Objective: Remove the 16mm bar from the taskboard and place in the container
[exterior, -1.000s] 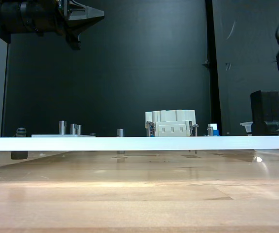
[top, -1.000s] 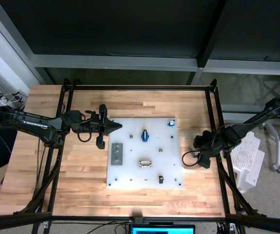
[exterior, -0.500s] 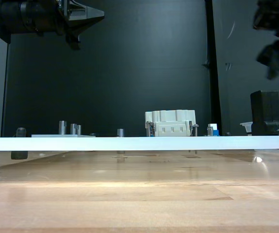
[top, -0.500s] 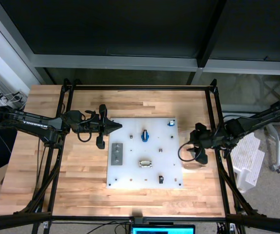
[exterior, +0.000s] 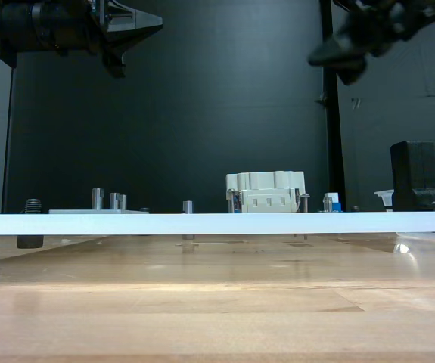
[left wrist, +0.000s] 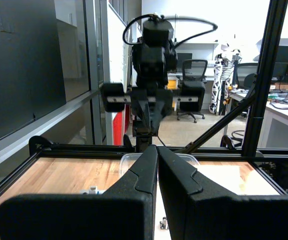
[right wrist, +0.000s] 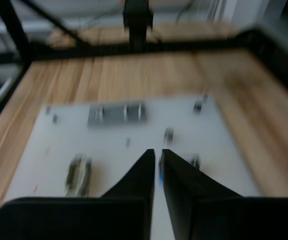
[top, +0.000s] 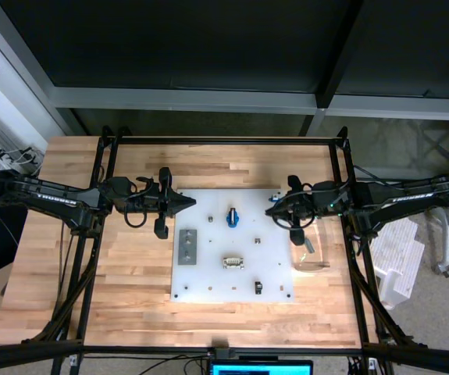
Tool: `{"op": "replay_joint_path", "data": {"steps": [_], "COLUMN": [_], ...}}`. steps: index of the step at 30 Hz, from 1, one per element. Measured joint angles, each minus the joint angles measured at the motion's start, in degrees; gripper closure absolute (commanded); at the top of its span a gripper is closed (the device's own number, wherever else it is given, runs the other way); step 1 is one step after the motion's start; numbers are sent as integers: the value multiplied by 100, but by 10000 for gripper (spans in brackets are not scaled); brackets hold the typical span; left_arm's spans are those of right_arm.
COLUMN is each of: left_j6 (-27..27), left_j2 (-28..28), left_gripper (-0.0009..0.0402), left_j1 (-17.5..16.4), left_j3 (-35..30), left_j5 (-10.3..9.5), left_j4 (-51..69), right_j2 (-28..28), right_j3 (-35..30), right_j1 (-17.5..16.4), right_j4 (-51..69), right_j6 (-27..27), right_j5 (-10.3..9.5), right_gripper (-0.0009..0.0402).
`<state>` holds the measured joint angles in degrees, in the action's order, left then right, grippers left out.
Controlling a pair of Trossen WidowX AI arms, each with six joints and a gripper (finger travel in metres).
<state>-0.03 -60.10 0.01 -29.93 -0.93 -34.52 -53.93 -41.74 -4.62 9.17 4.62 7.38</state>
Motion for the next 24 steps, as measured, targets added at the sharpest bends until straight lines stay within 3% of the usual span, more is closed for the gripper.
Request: {"op": "replay_joint_path", "data": {"steps": [4, 11, 15, 18, 24], "left_j6": [-2, 0, 0, 0, 0], "left_j2": [0, 0, 0, 0, 0], "left_gripper": [393, 393, 393, 393, 393], "left_j1": [0, 0, 0, 0, 0], "left_j3": [-2, -2, 0, -2, 0], "left_j5": [2, 0, 2, 2, 2], "left_j4": [-2, 0, -2, 0, -2], "right_j2": [-175, -520, -745, -887, -1104], "right_j3": [0, 55, 133, 173, 278], "right_j1": [245, 654, 835, 955, 992], "right_j4": [-824, -2159, -2756, -3082, -3626], "right_j6": [-271, -411, -411, -411, -380], "right_j5": [-85, -734, -925, -1176, -1233], "right_gripper": [390, 394, 393, 393, 393]}}
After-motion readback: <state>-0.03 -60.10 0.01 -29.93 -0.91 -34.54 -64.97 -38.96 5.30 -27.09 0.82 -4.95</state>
